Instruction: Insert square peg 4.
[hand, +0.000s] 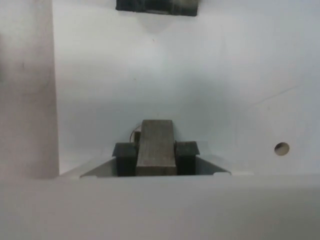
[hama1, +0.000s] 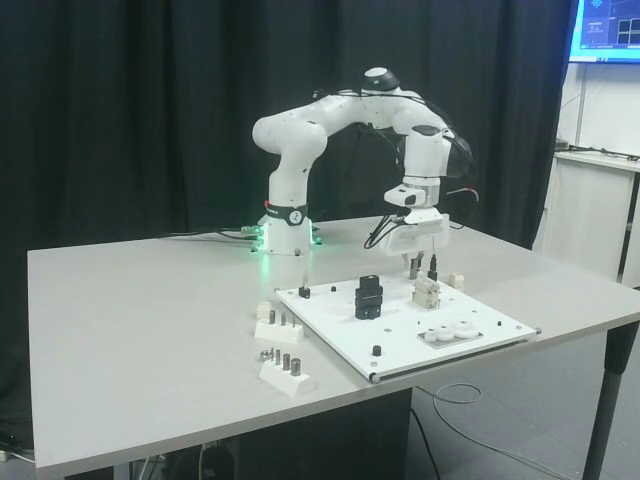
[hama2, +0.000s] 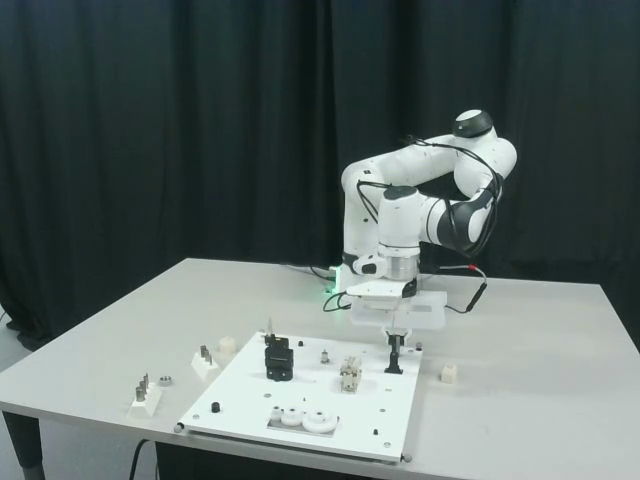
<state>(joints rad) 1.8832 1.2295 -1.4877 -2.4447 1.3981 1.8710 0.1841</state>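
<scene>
The black two-fingered gripper (hand: 156, 159) pinches the grey square metal peg (hand: 156, 147) upright above the white assembly board (hama2: 390, 425), near its far edge, presumably aligned for insertion.

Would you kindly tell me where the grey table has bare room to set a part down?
The grey table is bare beside the small white block, and at its corner away from the white peg holders. The white board is crowded: black fixture, white gears, and the gripper holding a grey square peg.

White rounded arm (hama2: 420, 190), black cables (hama2: 480, 215), green light at the base (hama1: 262, 238), apparently black fingers (hand: 186, 149).
</scene>
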